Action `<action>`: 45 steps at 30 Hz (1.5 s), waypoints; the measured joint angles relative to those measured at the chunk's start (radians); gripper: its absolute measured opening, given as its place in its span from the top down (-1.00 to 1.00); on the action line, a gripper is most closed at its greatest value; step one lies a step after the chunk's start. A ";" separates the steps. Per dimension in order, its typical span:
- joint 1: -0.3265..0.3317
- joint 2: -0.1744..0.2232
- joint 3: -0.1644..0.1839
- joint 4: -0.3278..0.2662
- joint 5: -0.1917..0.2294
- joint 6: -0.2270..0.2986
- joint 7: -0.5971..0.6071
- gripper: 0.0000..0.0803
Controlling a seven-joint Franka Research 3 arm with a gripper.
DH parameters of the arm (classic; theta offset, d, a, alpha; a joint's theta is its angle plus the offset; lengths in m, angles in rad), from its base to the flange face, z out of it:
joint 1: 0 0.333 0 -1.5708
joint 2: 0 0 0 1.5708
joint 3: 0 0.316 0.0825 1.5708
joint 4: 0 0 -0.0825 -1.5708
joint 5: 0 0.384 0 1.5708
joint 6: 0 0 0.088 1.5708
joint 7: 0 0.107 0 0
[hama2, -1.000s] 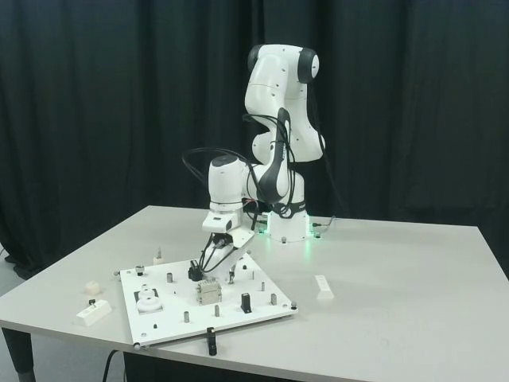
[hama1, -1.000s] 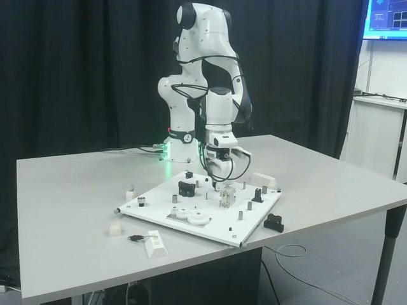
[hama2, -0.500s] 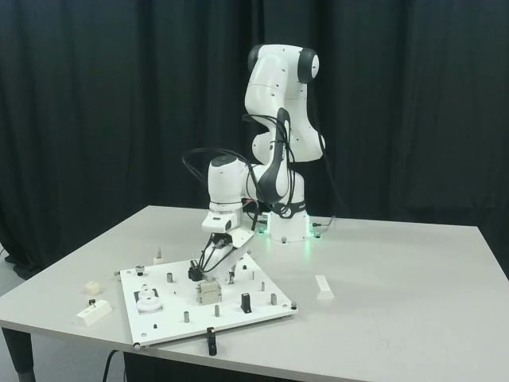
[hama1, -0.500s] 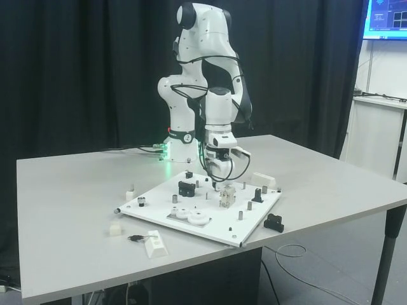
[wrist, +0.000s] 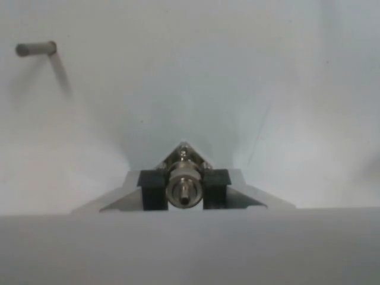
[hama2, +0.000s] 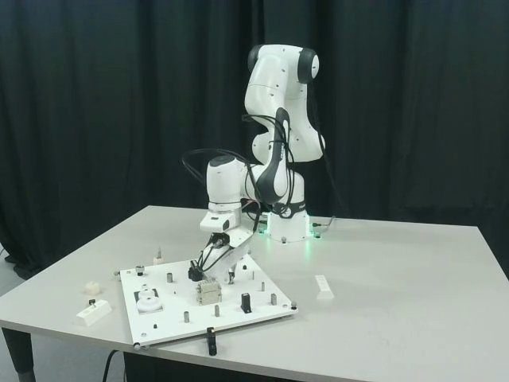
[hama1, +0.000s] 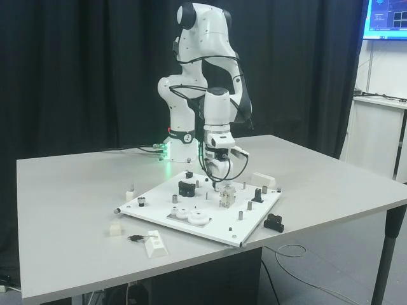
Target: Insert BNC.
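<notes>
- Gripper (wrist: 184,191) points straight down over the middle of the white board (hama1: 254,219), its two black fingertips (wrist: 153,189) clamped on either side of the BNC connector (wrist: 184,186), so the plug hangs with its pin aimed at the board beneath.
- Holding it upright this way probably keeps the bayonet in line with whatever socket it must meet; the board itself sits toward the front edge of the grey table (hama1: 70,190).
- Socket under the plug is hidden: the wrist view shows only bare white board and one grey peg (wrist: 35,48).
- Room views leave the fingertips too small to tell whether plug and board touch.
</notes>
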 joint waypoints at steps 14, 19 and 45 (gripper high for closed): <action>0.000 -0.002 -0.002 -0.003 0.036 0.000 0.040 0.69; 0.000 -0.002 -0.002 -0.003 0.037 0.000 0.074 0.69; 0.001 -0.004 -0.002 -0.005 0.037 0.000 0.350 0.69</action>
